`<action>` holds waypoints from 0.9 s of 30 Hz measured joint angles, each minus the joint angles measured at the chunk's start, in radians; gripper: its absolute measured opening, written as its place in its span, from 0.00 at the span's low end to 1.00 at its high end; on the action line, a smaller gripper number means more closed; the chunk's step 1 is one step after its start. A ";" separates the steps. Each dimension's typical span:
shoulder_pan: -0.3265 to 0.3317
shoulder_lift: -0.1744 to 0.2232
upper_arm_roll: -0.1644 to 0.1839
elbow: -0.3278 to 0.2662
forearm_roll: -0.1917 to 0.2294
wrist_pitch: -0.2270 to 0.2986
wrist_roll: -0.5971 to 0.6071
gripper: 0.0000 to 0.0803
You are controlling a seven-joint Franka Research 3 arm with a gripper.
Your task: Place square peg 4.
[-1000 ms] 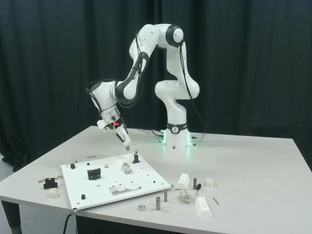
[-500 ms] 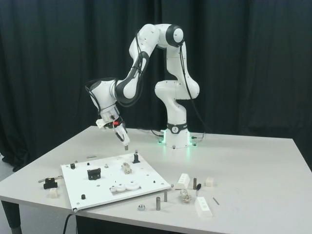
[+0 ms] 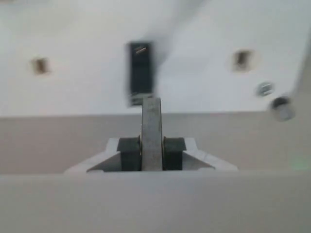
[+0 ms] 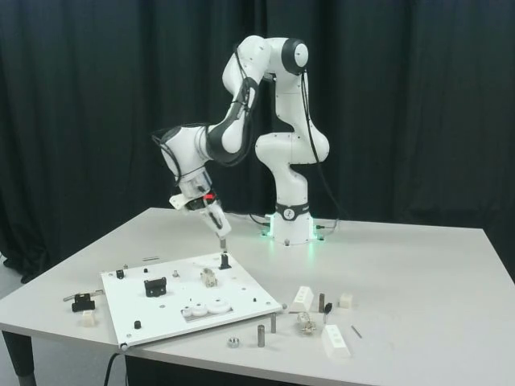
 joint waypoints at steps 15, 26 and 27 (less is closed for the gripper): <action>0.153 -0.016 0.104 -0.002 -0.032 0.076 0.082 0.12; 0.220 0.065 0.151 -0.007 -0.064 0.222 0.059 0.12; 0.226 0.075 0.155 -0.007 -0.064 0.236 0.052 0.12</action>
